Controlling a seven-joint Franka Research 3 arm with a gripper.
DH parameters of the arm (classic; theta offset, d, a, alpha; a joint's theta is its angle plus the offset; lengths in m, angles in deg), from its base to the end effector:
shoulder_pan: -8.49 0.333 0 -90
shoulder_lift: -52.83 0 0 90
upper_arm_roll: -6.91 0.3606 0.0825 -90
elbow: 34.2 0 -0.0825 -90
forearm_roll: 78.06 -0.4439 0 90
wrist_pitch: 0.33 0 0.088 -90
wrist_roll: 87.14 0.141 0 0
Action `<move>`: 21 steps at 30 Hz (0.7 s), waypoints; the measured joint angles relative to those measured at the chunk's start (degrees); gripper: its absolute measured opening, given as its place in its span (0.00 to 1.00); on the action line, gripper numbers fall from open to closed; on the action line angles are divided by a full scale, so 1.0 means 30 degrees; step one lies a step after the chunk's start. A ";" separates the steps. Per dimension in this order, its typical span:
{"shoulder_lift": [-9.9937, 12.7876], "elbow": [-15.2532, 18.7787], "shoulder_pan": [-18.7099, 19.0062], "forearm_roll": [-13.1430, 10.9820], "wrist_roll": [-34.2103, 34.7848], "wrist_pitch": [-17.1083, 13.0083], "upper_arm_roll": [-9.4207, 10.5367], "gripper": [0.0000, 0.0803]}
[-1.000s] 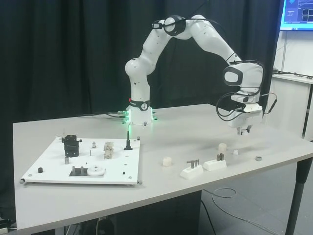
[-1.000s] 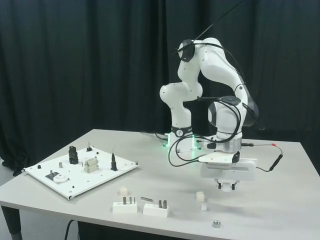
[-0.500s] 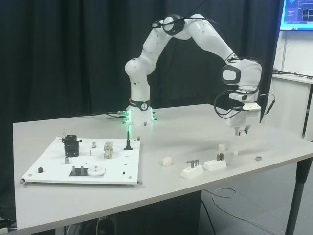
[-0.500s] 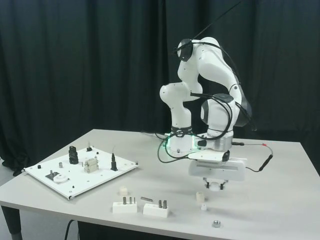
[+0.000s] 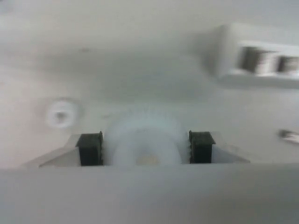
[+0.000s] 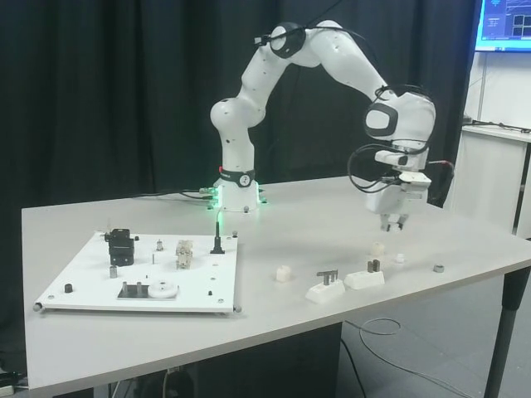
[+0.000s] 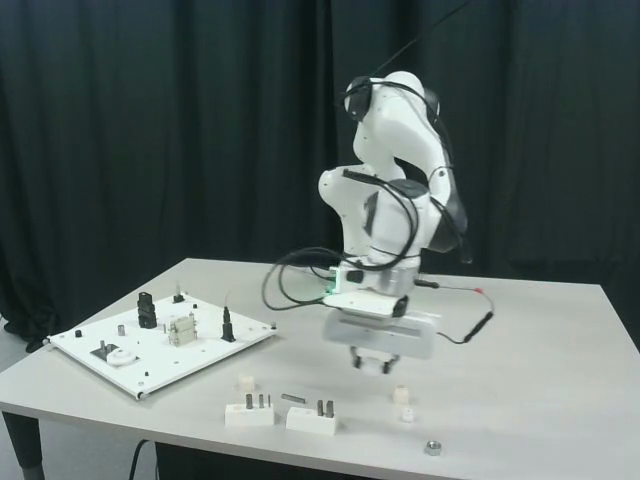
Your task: Insert medium gear.
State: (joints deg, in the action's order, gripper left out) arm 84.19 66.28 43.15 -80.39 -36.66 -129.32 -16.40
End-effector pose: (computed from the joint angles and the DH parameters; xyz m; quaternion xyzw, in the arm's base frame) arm 0.7094 0.1665 0.2466 0.9431 -0.3208 0.0430 0.0768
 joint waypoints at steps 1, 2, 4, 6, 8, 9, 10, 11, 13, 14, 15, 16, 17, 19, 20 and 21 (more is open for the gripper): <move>-0.0010 -0.0065 -0.0214 0.0222 -0.0122 0.0124 0.0003 0.49; -0.0023 -0.0121 -0.0431 0.0427 -0.0242 0.0219 0.0012 0.49; -0.0055 -0.0219 -0.0887 0.0828 -0.0511 0.0392 0.0051 0.49; -0.0103 -0.0271 -0.1388 0.1218 -0.0844 0.0481 0.0144 0.49; -0.0160 -0.0291 -0.1929 0.1613 -0.1151 0.0533 0.0283 0.49; -0.0192 -0.0295 -0.2241 0.1846 -0.1263 0.0558 0.0391 0.49; -0.0221 -0.0296 -0.2534 0.2073 -0.1356 0.0581 0.0505 0.49; -0.0257 -0.0296 -0.2887 0.2355 -0.1452 0.0614 0.0654 0.49; -0.0331 -0.0297 -0.3631 0.2927 -0.1625 0.0680 0.1025 0.49; -0.0369 -0.0297 -0.4057 0.3243 -0.1695 0.0707 0.1265 0.49; -0.0405 -0.0297 -0.4499 0.3562 -0.1750 0.0723 0.1528 0.49; -0.0436 -0.0297 -0.4952 0.3885 -0.1804 0.0733 0.1811 0.49; -0.0473 -0.0297 -0.5448 0.4219 -0.1854 0.0740 0.2140 0.49; -0.0549 -0.0297 -0.6548 0.4912 -0.1957 0.0748 0.2892 0.49; -0.0587 -0.0297 -0.7144 0.5251 -0.2025 0.0749 0.3312 0.49; -0.0621 -0.0296 -0.7692 0.5541 -0.2114 0.0750 0.3706 0.49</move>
